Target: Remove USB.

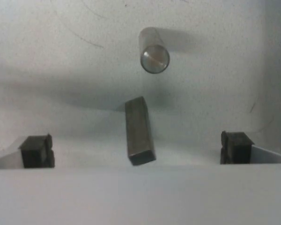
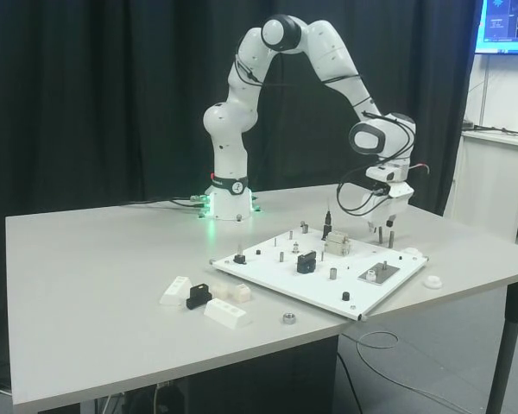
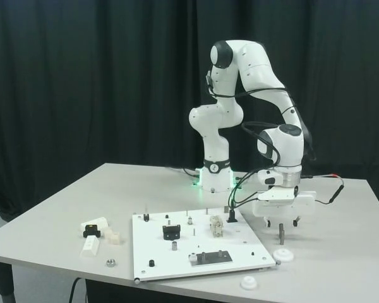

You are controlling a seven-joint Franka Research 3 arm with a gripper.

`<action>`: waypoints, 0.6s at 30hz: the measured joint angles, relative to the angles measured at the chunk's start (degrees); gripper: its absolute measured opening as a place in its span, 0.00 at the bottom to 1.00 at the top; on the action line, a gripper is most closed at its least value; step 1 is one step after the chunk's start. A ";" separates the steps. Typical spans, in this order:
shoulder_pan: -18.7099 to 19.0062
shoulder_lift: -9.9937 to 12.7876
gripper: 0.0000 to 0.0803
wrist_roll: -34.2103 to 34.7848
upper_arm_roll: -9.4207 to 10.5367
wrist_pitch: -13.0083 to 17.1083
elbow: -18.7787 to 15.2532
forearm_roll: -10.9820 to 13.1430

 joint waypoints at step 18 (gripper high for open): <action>-0.05 -1.24 1.00 0.81 -0.41 -7.28 3.82 -0.59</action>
